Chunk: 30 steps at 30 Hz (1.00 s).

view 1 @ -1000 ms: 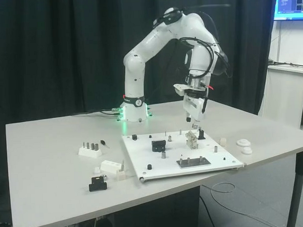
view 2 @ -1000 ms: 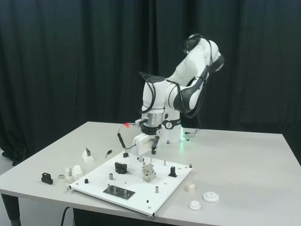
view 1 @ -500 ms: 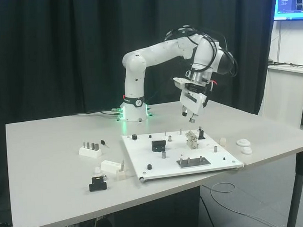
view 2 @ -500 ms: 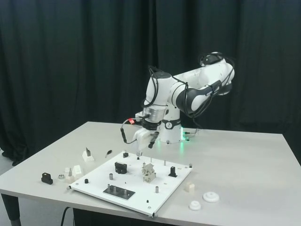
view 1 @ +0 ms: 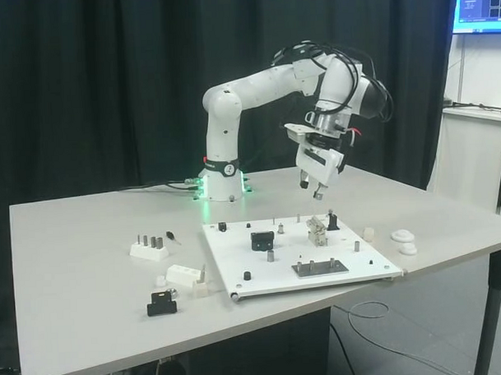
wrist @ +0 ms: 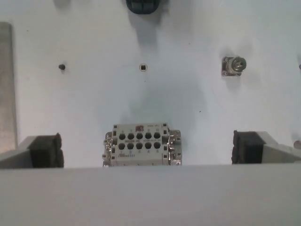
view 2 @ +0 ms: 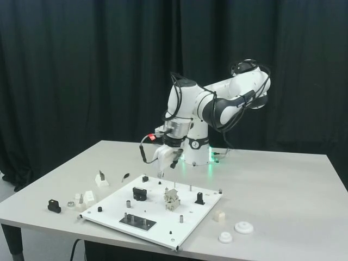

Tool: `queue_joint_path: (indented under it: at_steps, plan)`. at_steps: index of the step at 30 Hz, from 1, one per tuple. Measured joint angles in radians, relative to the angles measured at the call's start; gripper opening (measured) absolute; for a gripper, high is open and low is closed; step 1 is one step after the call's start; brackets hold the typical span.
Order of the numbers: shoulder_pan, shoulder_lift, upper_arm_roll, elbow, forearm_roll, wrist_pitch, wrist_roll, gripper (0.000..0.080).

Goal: Pick waterproof.

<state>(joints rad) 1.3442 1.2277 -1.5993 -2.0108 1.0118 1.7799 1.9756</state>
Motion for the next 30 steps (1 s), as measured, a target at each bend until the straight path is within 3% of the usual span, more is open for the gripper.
queue_joint_path:
  at_steps: [14, 23, 30]
  plan:
    - [-0.002, 0.000, -0.007, 0.000, 0.001, -0.002, -0.097, 0.0800]
    - [-0.002, -0.003, -0.024, -0.002, 0.008, 0.001, -0.265, 0.0800]
    - [-0.004, -0.010, -0.037, -0.009, 0.041, 0.001, -0.422, 0.0800]
